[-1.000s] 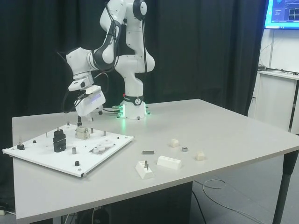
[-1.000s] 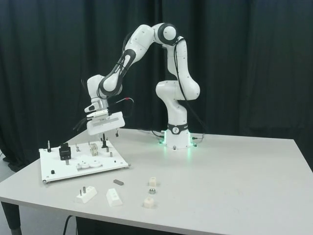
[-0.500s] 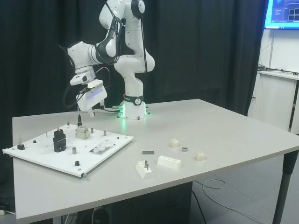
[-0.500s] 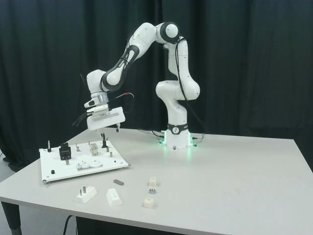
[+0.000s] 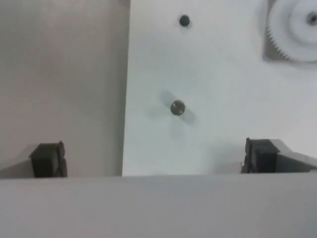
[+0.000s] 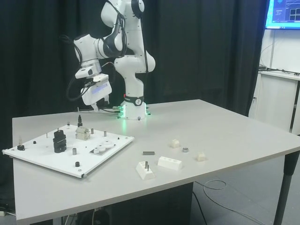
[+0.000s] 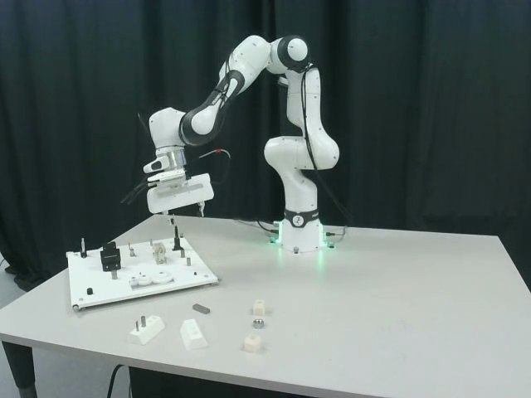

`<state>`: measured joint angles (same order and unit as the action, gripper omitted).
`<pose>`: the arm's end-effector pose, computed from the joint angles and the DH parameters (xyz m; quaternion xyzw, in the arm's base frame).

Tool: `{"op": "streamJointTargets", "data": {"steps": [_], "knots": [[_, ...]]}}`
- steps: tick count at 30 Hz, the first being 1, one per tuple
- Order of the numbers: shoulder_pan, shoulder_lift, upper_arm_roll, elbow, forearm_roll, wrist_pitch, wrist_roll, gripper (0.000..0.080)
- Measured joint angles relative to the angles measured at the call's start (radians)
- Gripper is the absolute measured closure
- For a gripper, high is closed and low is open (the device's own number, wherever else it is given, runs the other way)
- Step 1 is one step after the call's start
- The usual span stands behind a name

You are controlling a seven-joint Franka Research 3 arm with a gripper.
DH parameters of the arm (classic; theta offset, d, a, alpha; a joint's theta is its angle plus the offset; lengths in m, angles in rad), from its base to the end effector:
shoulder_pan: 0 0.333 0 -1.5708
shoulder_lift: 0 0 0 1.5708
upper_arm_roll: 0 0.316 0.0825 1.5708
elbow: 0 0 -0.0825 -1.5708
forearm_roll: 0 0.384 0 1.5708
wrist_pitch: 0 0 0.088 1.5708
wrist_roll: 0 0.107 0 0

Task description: Pick square peg 2.

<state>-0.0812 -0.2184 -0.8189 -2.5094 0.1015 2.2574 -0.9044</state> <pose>0.2804 -0.3394 0.3289 -0.9915 0.0219 -0.0578 0.1144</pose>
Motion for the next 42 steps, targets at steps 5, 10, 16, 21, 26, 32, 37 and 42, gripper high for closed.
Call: {"op": "streamJointTargets", "data": {"steps": [5, 10, 16, 21, 26, 32, 37, 42], "knots": [[0.000, -0.027, 0.037, 0.008, -0.040, -0.001, 0.077, 0.0003], [0.000, -0.044, 0.080, 0.024, -0.084, 0.004, 0.168, 0.0003], [0.000, -0.049, 0.131, 0.046, -0.136, 0.033, 0.303, 0.0003], [0.000, -0.048, 0.168, 0.061, -0.170, 0.063, 0.388, 0.0003], [0.000, -0.045, 0.196, 0.074, -0.195, 0.092, 0.456, 0.0003], [0.000, -0.017, 0.217, 0.095, -0.203, 0.131, 0.523, 0.0003], [0.000, 0.027, 0.232, 0.122, -0.202, 0.171, 0.583, 0.0003], [0.000, 0.081, 0.252, 0.157, -0.187, 0.207, 0.663, 0.0003]]}}
